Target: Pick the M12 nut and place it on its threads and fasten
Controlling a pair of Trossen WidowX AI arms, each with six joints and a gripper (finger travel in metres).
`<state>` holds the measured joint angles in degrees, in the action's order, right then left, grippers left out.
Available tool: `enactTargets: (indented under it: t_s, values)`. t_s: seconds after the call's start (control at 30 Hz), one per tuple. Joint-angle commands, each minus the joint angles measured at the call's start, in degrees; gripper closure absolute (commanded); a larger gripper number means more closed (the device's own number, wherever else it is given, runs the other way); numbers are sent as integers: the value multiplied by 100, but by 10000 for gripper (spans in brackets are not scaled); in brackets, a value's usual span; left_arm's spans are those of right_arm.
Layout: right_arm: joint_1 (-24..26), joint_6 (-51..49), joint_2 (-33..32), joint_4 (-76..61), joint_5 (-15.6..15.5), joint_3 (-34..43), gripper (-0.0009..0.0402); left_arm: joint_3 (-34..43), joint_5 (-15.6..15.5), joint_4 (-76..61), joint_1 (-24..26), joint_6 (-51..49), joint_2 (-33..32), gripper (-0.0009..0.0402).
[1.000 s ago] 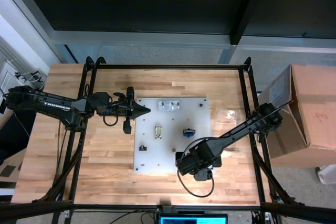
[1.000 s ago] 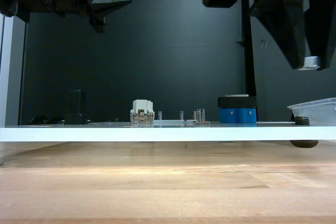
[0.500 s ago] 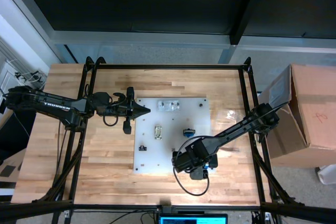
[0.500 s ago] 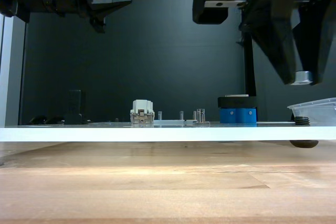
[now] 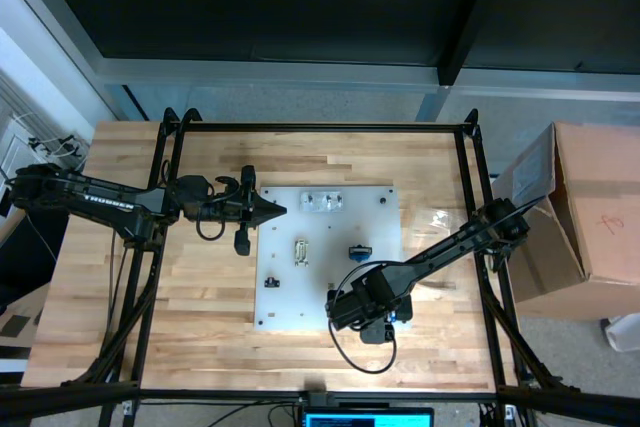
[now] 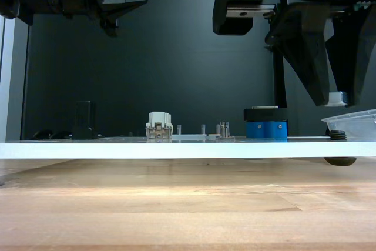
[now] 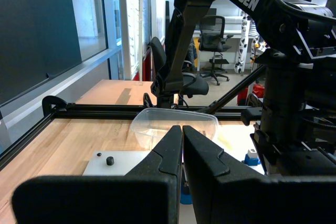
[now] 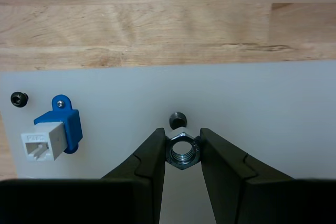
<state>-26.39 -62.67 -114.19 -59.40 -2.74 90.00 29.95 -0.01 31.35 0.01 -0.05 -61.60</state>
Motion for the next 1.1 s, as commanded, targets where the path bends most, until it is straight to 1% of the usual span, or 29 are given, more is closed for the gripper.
enactTargets:
  t_s: [0.03,0.17,0.4,1.1]
  values:
    - [-13,15,-35,52,11,2,381,0,0,0,0,2,0,393]
    - [-15,13,-35,59,13,2,381,0,0,0,0,2,0,393]
    - [-28,22,-260,96,15,2,381,0,0,-2,0,2,0,393]
    - [-11,105,-260,496,11,-323,381,0,0,0,0,2,0,393]
